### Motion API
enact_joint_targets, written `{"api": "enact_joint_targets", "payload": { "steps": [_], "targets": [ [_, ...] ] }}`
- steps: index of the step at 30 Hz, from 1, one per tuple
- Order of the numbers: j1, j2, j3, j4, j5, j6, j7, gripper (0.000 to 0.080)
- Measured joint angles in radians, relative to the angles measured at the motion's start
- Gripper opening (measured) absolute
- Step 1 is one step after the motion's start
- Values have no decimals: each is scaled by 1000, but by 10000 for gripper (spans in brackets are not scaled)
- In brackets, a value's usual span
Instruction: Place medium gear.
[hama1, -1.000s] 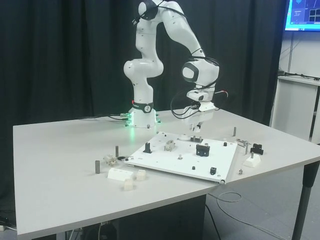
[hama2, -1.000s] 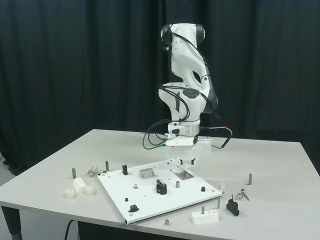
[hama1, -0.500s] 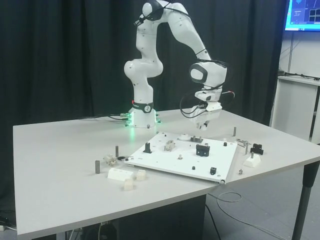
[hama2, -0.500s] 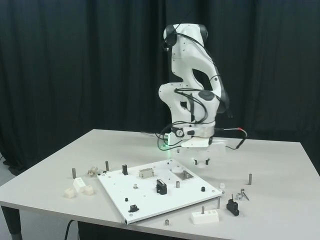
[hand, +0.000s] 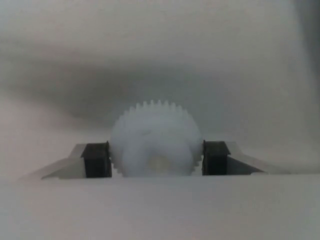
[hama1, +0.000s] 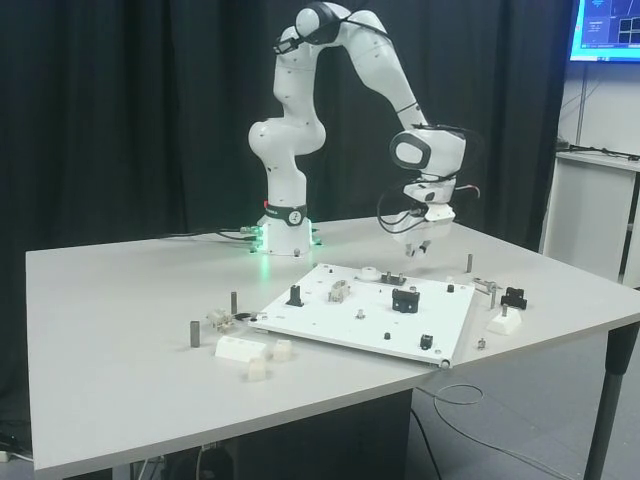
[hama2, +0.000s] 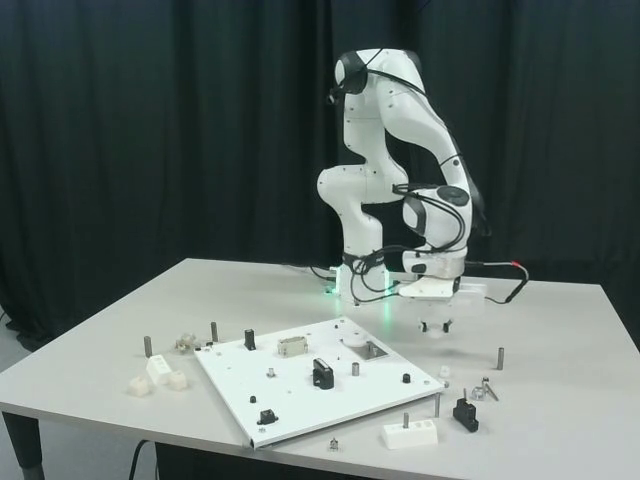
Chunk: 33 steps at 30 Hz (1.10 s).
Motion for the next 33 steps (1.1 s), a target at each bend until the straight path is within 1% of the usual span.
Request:
{"api": "enact_joint_targets", "payload": {
  "steps": [7,15,22,31,32,33],
  "targets": [
    [0,40,33,6,-7,46,50,399],
    [0,72,52,11,-7,90,80,399],
    [0,84,61,12,-7,108,90,399],
    [0,86,67,12,-8,115,93,399],
    [0,86,68,12,-8,115,93,446],
    [0,86,68,12,-8,115,95,446]
  ]
}}
